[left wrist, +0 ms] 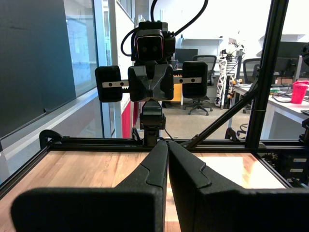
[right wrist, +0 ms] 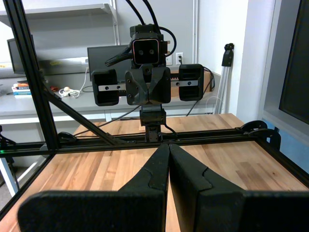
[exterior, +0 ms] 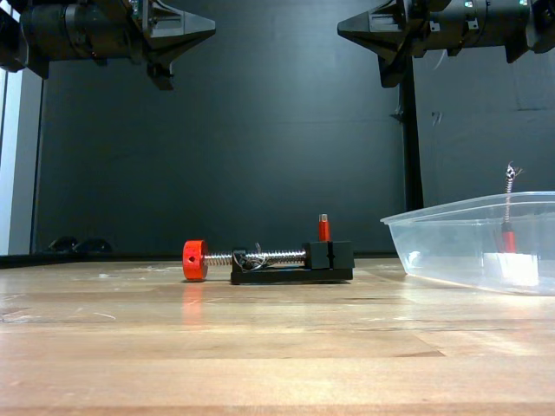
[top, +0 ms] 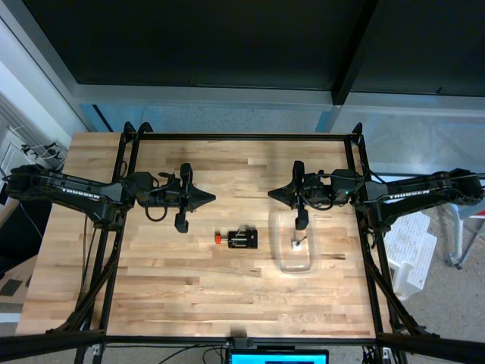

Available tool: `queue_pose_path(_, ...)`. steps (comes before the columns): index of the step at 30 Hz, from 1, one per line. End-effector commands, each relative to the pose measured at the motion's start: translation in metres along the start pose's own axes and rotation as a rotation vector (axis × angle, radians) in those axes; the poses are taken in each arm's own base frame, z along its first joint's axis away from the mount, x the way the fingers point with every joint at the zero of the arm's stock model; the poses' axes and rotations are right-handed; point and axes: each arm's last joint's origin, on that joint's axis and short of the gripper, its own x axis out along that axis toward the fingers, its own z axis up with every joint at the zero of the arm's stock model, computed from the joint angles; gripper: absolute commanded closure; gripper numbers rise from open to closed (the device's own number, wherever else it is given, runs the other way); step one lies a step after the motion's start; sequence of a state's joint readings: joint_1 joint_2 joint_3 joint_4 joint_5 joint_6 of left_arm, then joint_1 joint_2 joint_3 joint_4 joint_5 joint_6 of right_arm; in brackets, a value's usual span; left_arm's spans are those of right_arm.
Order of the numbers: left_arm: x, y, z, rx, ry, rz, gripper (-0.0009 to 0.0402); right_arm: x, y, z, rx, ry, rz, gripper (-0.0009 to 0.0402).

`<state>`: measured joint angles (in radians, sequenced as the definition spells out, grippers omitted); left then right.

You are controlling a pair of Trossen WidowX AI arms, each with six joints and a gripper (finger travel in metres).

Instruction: Pick the RCA connector and install on taskboard

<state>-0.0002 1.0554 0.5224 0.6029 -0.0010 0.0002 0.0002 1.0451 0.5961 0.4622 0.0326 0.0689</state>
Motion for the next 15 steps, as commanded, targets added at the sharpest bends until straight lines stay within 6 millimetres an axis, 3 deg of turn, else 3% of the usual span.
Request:
queue_pose_path(1, 0.0001, 0.0, 0.0, 0.0, 0.0, 0.0, 0.0393, 0.0, 0.0001, 0.0, 0.0, 0.0, 0.0, 0.0393)
queue_pose_path(15, 0.0001, 0.0, 0.0, 0.0, 0.0, 0.0, 0.0393, 0.0, 0.0001, -0.0001, 0.006, 0.001, 0.003, 0.0393)
